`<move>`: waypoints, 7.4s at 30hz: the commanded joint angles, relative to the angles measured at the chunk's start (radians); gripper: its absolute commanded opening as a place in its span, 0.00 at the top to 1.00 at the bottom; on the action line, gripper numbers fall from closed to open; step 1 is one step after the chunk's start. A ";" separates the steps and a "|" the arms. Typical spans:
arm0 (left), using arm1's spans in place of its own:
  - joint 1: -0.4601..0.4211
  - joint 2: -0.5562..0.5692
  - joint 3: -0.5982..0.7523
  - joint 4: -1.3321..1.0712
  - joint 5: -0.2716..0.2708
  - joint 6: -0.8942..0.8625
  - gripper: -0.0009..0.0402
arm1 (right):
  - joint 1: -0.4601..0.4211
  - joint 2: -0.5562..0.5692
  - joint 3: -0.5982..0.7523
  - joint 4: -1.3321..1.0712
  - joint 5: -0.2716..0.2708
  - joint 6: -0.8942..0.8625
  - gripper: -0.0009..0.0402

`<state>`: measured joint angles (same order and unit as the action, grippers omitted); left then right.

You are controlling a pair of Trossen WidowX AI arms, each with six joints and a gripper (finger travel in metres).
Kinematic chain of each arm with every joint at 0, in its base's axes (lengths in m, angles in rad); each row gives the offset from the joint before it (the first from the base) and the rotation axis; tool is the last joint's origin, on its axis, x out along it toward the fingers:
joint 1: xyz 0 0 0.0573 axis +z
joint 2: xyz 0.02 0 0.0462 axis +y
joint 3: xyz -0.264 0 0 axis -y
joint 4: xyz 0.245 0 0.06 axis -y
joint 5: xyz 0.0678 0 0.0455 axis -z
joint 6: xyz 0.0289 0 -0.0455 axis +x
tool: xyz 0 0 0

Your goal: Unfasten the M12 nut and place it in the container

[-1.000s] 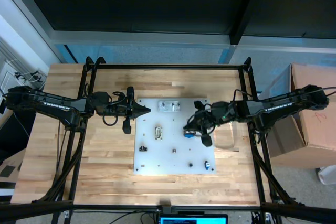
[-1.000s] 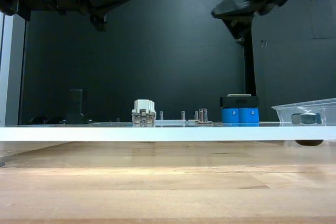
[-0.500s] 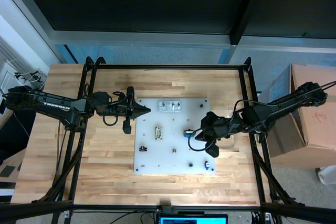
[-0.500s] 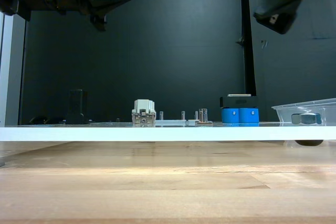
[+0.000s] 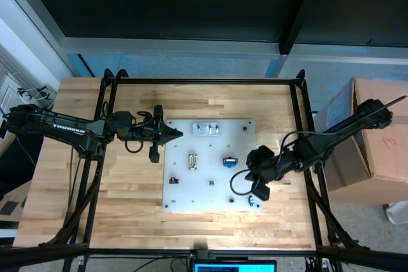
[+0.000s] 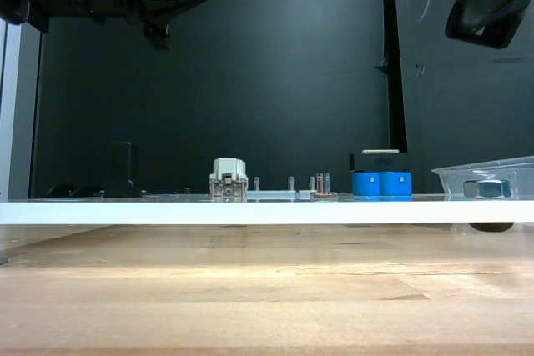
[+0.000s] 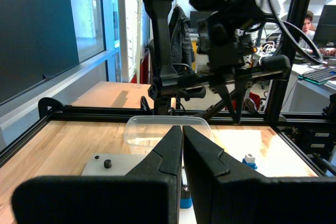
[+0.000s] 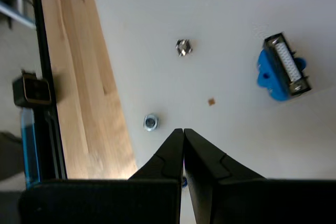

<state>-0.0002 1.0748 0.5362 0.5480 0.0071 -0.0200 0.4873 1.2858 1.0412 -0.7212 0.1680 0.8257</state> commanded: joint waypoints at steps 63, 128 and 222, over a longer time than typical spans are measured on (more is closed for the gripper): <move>0.000 0.000 0.000 0.000 0.000 0.000 0.98 | -0.002 0.738 0.540 -0.349 -0.142 0.179 0.33; 0.000 0.000 0.000 0.000 0.000 0.000 0.98 | -0.005 0.769 0.512 -0.283 -0.161 -1.517 0.92; 0.000 0.000 0.000 0.000 0.000 0.000 0.98 | 0.036 0.576 0.388 -0.327 0.027 -0.210 0.98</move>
<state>-0.0002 1.0752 0.5362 0.5476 0.0071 -0.0196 0.5255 1.8706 1.4284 -1.0481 0.2260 0.6186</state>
